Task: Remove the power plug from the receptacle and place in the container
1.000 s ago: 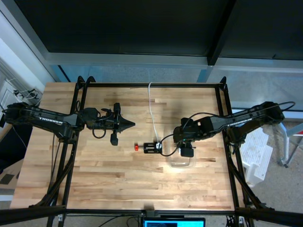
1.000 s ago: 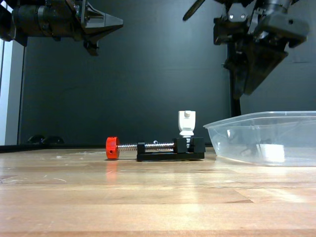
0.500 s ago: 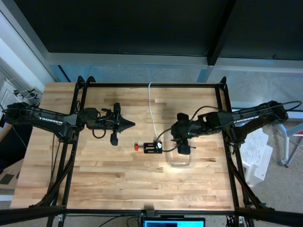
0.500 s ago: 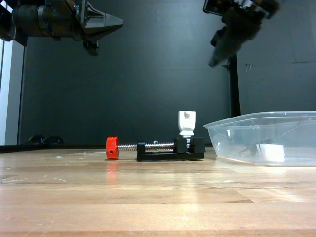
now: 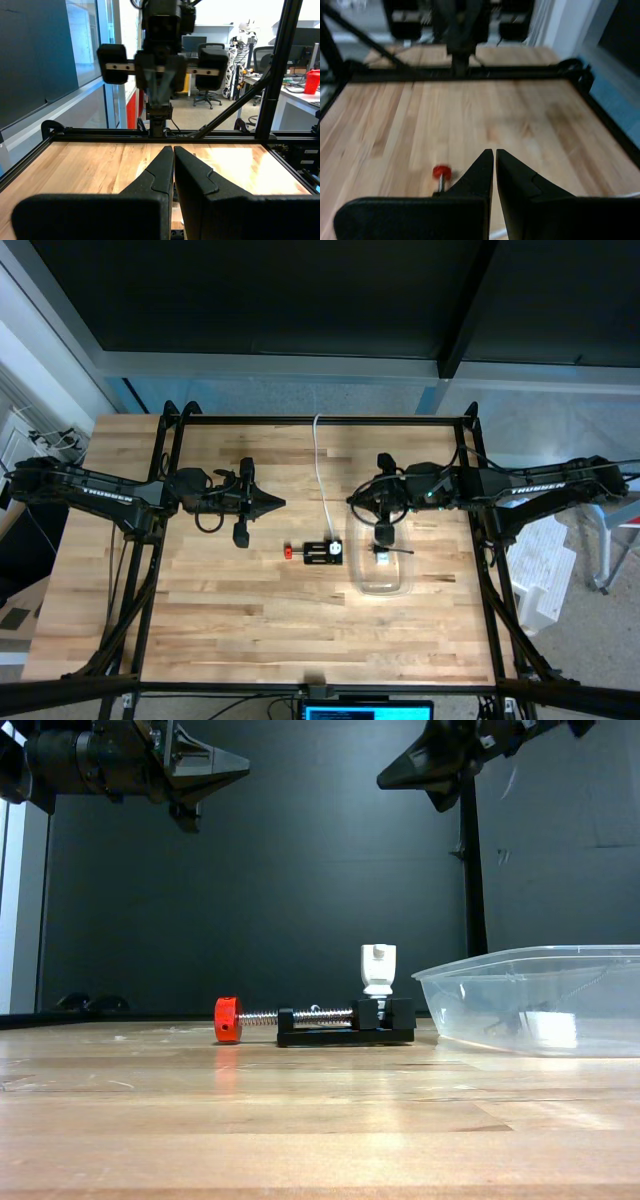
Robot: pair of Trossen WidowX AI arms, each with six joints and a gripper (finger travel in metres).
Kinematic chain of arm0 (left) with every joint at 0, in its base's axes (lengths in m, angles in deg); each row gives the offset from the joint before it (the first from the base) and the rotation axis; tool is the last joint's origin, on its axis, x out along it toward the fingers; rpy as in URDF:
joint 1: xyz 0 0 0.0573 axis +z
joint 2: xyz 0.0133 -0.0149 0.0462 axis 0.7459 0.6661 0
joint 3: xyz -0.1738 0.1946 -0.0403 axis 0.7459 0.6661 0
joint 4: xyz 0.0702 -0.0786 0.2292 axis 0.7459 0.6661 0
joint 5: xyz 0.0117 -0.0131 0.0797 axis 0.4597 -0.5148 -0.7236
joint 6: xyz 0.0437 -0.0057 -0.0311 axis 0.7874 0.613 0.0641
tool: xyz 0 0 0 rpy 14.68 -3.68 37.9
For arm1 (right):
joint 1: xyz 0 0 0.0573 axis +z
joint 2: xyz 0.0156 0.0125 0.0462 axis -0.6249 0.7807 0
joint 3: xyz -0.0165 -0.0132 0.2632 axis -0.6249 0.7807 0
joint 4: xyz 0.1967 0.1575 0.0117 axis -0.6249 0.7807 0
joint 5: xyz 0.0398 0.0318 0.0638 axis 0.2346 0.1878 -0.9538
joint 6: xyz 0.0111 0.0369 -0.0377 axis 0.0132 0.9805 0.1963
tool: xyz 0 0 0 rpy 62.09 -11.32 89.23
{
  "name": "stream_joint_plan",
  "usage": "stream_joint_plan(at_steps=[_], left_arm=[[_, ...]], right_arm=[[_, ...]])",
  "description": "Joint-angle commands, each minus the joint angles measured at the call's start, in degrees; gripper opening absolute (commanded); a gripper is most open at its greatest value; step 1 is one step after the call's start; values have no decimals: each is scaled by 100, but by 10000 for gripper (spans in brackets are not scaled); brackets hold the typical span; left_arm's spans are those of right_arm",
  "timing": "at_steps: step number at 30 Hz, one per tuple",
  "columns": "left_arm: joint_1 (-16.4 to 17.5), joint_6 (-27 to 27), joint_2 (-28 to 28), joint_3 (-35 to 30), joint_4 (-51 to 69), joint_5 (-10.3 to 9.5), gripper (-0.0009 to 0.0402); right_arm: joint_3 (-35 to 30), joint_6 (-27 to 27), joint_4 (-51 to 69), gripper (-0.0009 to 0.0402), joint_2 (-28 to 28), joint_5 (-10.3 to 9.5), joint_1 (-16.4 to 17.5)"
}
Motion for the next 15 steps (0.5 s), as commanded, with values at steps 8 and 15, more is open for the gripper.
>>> stream_joint_plan(at_steps=[8, 15], left_arm=[[0, 0, 2, -2, -2, 2, 0], [2, 0, 2, -2, 0, 0, 0]], right_arm=[[953, -46, -2068, 0, -221, -258, -111], [1506, -35, -3145, 0, -299, -527, -120]])
